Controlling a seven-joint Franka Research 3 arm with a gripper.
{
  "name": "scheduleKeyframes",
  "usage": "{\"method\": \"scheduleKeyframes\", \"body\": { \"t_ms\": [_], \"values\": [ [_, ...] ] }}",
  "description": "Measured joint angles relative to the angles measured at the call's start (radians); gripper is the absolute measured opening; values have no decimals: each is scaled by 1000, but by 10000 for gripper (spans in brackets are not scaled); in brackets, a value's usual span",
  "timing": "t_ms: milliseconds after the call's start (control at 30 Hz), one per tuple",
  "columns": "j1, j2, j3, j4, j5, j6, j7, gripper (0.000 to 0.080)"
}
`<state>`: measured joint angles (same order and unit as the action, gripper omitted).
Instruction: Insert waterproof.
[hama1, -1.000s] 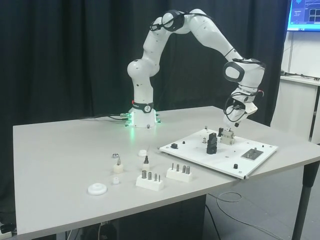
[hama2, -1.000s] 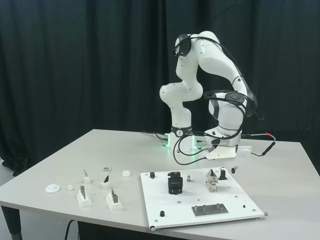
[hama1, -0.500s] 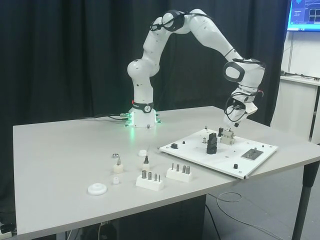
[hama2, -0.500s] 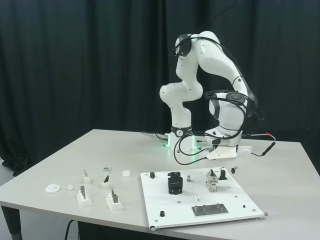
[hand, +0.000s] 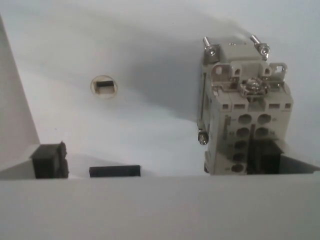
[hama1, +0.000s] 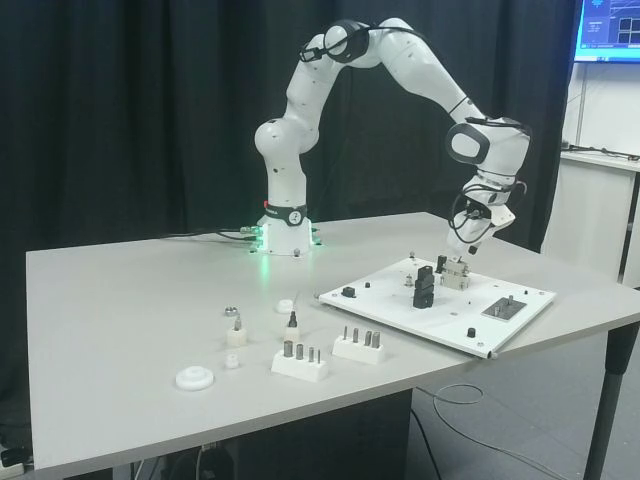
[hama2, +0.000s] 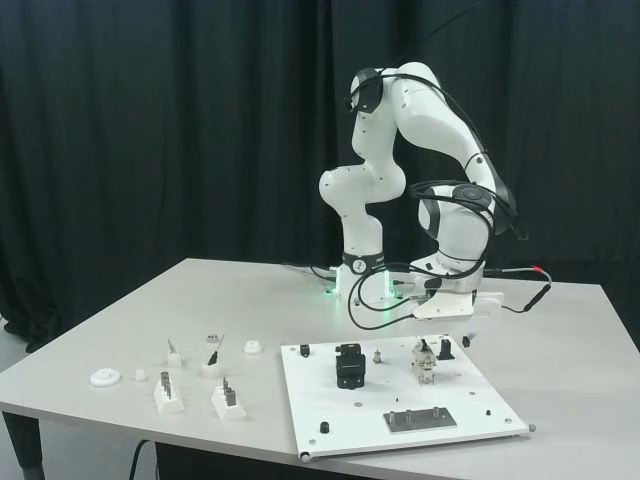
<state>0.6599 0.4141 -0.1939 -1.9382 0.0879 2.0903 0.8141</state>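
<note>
The waterproof connector socket is a grey block with screws and several round holes, standing on the white board. In the room views the connector sits just under my gripper. In the wrist view my gripper is open, its black fingertips set wide apart. One fingertip lies in front of the socket's lower end and the other stands over bare board. Nothing is between them.
The board also bears a black block, a grey metal plate, small black knobs and a slot. Left of the board are white holders with metal pins, a white gear and small white parts.
</note>
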Motion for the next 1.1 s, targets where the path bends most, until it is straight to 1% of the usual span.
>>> {"method": "scheduleKeyframes", "body": {
  "t_ms": [567, 833, 1100],
  "values": [
    [1, 0, 0, -1, -5, 0, 0, 800],
    [1, 0, 0, -3, -18, 0, 8, 800],
    [1, 0, 0, -4, -20, 0, 11, 800]
  ]
}}
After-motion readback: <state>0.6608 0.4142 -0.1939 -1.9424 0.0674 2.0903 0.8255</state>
